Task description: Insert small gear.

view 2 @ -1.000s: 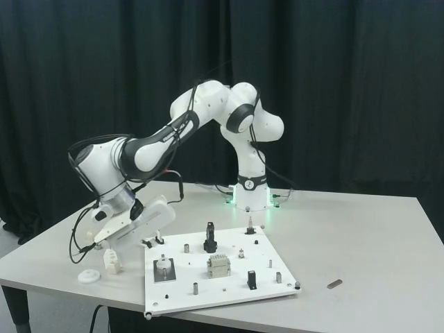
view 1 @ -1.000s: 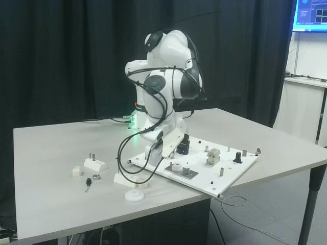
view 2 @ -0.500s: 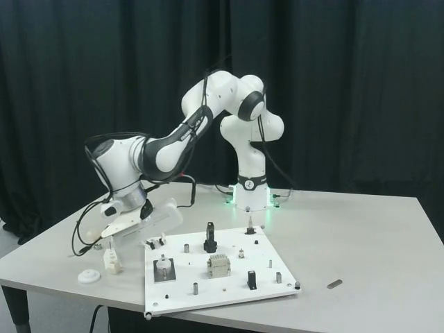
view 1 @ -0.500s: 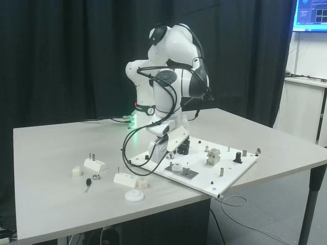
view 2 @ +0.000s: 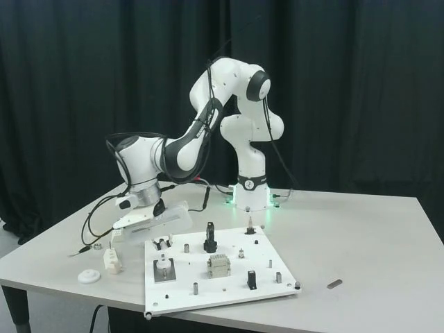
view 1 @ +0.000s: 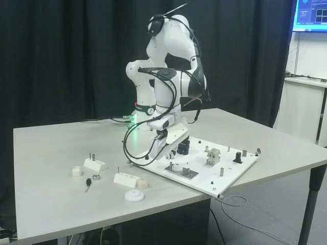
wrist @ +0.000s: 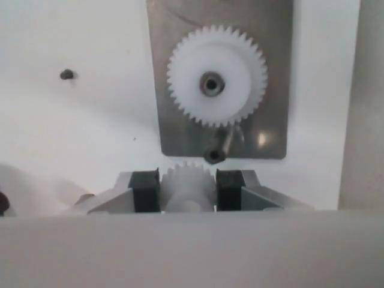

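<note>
In the wrist view my gripper [wrist: 187, 192] is shut on the small white gear [wrist: 188, 181], held between two black pads [wrist: 144, 191]. Just beyond it lies a grey metal plate [wrist: 171, 129] carrying a larger white gear [wrist: 216, 75] on one peg. A second, bare peg [wrist: 215, 155] stands close to the held gear. In the room views the gripper [view 1: 172, 153] [view 2: 161, 243] hangs low over the near left corner of the white board [view 1: 230, 171] [view 2: 229, 288], above the plate [view 1: 190, 174] [view 2: 164, 275].
A large white gear [view 1: 134, 195] [view 2: 88, 276] lies on the table beside the board, with white holder blocks [view 1: 95, 164] [view 1: 127, 178] near it. The board carries black connectors [view 2: 209, 239] [view 2: 251, 279], pegs and a socket block [view 2: 218, 265]. A small grey key [view 2: 334, 283] lies to the board's right.
The arm has swung from beside the board, near the holder blocks, in over the board's corner, and the hand now sits above the grey plate.
</note>
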